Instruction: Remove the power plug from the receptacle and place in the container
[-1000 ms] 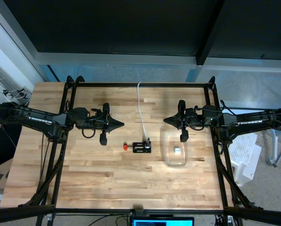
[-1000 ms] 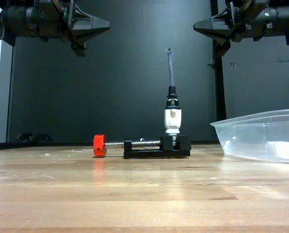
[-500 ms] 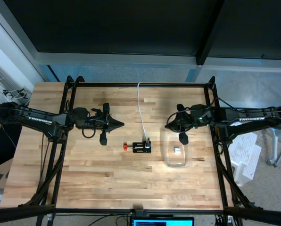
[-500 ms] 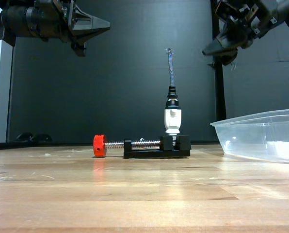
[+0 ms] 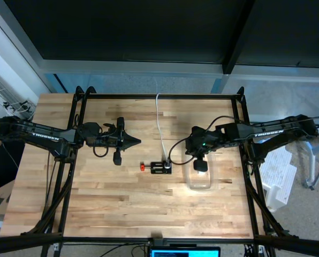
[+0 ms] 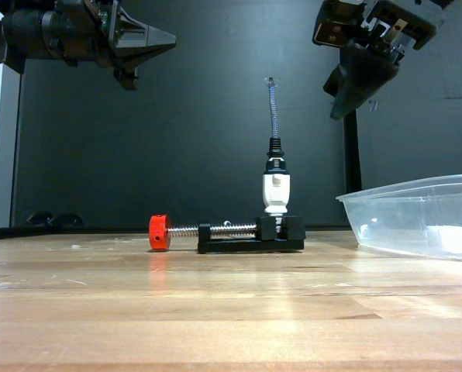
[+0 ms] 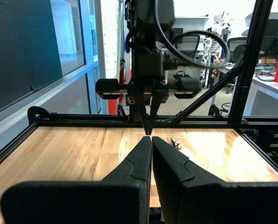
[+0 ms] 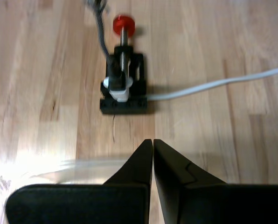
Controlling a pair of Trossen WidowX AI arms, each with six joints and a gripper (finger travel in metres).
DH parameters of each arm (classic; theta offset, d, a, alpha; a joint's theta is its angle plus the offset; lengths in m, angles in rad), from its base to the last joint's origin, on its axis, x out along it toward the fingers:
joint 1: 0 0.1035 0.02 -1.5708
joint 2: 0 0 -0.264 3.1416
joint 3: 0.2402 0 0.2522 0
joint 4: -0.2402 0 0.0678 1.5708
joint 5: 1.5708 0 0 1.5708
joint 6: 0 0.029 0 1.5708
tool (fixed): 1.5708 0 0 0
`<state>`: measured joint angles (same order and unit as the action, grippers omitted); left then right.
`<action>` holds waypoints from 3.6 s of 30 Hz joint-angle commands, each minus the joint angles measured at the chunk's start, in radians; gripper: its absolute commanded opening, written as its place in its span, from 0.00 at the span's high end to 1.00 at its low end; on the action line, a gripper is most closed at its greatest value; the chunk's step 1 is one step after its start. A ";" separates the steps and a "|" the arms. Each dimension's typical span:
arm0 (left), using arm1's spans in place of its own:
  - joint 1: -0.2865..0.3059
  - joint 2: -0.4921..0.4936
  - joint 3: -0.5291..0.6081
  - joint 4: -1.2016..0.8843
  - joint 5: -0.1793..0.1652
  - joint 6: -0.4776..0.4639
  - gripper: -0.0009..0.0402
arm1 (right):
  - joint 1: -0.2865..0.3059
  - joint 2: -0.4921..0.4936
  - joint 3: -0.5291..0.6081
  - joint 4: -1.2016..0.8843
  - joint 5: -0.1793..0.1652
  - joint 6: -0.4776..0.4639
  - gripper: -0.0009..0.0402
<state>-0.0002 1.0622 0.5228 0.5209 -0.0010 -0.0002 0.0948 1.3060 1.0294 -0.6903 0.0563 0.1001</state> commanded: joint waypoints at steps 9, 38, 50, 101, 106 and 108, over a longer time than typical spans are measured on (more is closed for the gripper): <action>0.000 0.000 0.000 0.000 0.000 0.000 0.98 | 0.055 0.172 0.183 -0.113 0.051 0.117 0.59; 0.000 0.000 0.000 0.000 0.000 0.000 0.98 | 0.071 0.506 0.432 -0.143 0.058 0.121 0.40; 0.000 0.000 0.000 0.000 0.000 0.000 0.98 | 0.071 0.524 0.416 -0.128 0.082 0.124 0.40; 0.000 0.000 0.000 0.000 0.000 0.000 0.98 | 0.069 0.529 0.413 -0.118 0.076 0.122 0.98; 0.000 0.000 0.000 0.000 0.000 0.000 0.98 | 0.069 0.524 0.413 -0.119 0.076 0.122 0.98; 0.000 0.000 0.000 0.000 0.000 0.000 0.98 | 0.069 0.520 0.413 -0.118 0.076 0.122 0.98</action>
<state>-0.0002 1.0622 0.5228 0.5209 -0.0010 -0.0002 0.1635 1.8339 1.4410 -0.8093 0.1295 0.2230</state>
